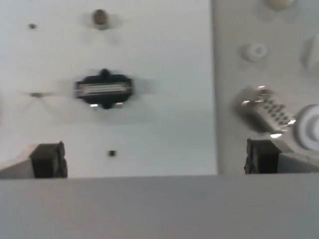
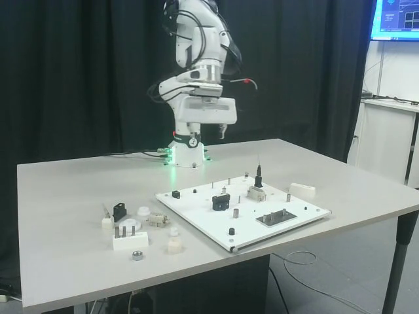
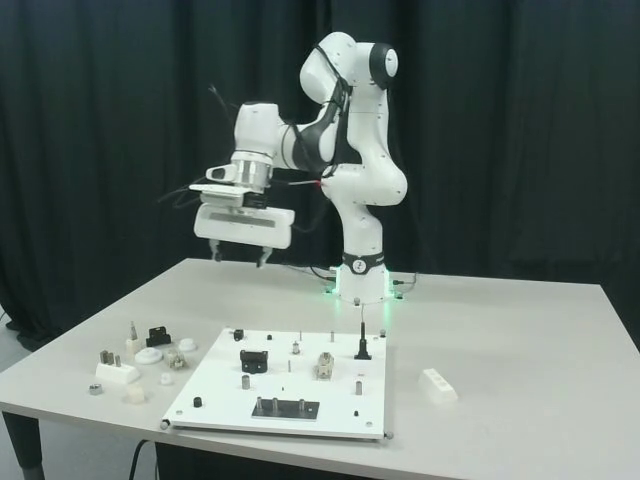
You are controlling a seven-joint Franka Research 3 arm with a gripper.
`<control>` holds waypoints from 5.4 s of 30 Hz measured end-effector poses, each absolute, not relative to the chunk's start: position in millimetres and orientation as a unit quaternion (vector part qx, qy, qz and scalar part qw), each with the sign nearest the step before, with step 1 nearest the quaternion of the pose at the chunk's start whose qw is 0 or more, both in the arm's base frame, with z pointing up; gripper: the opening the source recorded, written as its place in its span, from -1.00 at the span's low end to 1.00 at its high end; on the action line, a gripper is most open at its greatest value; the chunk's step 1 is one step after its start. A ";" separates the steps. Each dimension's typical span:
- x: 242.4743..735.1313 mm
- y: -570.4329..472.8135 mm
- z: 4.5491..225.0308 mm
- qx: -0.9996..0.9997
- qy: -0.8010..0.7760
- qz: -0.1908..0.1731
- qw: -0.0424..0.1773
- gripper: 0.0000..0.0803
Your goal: Pick Ethernet.
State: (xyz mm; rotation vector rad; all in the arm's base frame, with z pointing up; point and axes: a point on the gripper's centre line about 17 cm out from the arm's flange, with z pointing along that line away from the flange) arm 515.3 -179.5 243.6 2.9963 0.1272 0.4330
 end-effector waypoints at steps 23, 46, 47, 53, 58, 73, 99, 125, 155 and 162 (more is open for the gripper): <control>524.2 -309.5 239.1 0.982 0.031 0.172 0.074 0.99; 532.5 -401.7 222.2 0.980 0.000 0.189 0.067 0.99; 531.7 -406.0 220.7 0.979 -0.010 0.191 0.063 0.99; 524.3 -425.8 210.2 0.979 -0.050 0.191 0.043 0.99; 517.0 -436.9 200.0 0.981 -0.067 0.182 0.026 0.99; 491.0 -459.1 168.0 0.983 -0.102 0.156 -0.005 0.99; 460.8 -472.9 125.3 0.969 -0.188 0.149 -0.057 0.99; 469.8 -478.5 77.0 0.965 -0.210 0.133 -0.082 0.99; 477.3 -475.9 50.5 0.966 -0.205 0.121 -0.099 0.99; 475.7 -474.2 46.6 0.968 -0.199 0.119 -0.101 0.99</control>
